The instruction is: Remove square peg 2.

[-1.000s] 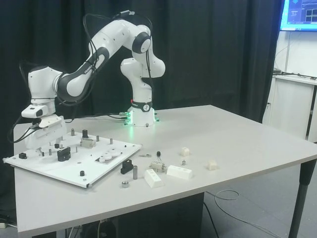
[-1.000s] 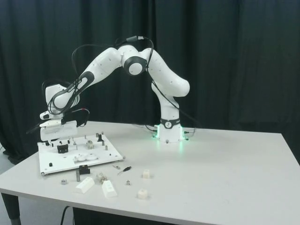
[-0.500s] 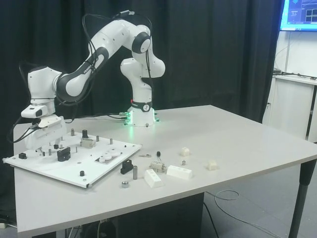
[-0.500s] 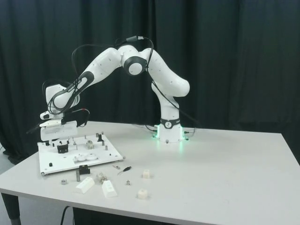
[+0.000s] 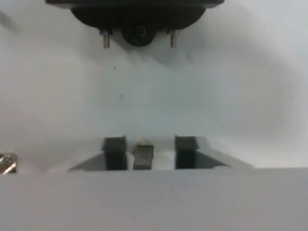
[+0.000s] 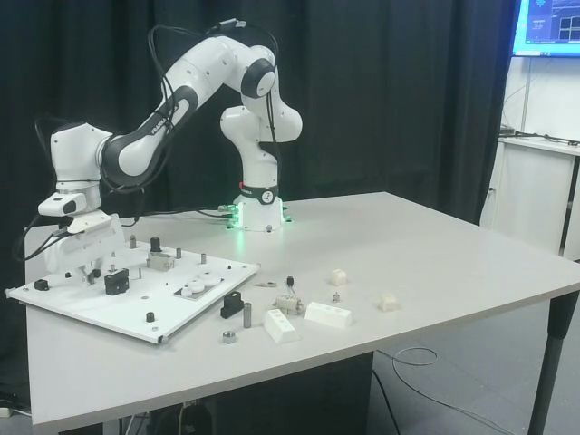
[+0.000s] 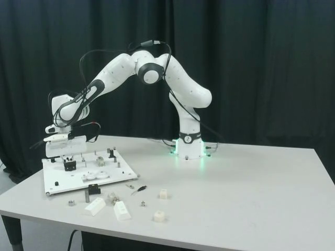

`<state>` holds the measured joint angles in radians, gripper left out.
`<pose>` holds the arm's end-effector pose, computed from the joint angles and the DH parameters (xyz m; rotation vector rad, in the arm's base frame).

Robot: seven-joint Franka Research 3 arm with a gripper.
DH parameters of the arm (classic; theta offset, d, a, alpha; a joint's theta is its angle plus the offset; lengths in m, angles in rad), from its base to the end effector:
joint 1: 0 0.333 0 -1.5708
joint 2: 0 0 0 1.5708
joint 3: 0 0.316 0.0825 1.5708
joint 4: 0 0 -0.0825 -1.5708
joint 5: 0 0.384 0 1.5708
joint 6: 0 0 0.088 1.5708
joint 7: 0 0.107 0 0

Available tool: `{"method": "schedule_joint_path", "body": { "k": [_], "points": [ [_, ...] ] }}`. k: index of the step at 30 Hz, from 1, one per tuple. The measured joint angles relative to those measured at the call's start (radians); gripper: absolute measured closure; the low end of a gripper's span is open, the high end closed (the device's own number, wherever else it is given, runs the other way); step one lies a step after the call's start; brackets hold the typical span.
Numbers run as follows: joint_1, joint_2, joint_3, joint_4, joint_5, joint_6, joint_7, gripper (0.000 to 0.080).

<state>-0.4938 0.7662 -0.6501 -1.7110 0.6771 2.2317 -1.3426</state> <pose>0.3306 -0.5764 0.2085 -3.0783 0.1776 -0.0971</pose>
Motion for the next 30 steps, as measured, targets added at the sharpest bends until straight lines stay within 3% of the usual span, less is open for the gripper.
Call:
{"method": "schedule_joint_path", "body": {
  "k": [2, 3, 9, 10, 30],
  "points": [
    [0.0, 0.0, 0.0, -0.001, 0.001, 0.0, 0.001, 0.0514],
    [0.0, 0.0, 0.0, -0.003, 0.001, -0.001, 0.001, 0.0676],
    [0.0, -0.001, -0.001, -0.006, 0.002, -0.001, 0.006, 0.0676],
    [0.0, -0.002, -0.001, -0.006, 0.002, -0.001, 0.007, 0.0728],
    [0.006, -0.015, -0.011, -0.006, 0.001, -0.018, 0.012, 0.0728]
  ]
}}
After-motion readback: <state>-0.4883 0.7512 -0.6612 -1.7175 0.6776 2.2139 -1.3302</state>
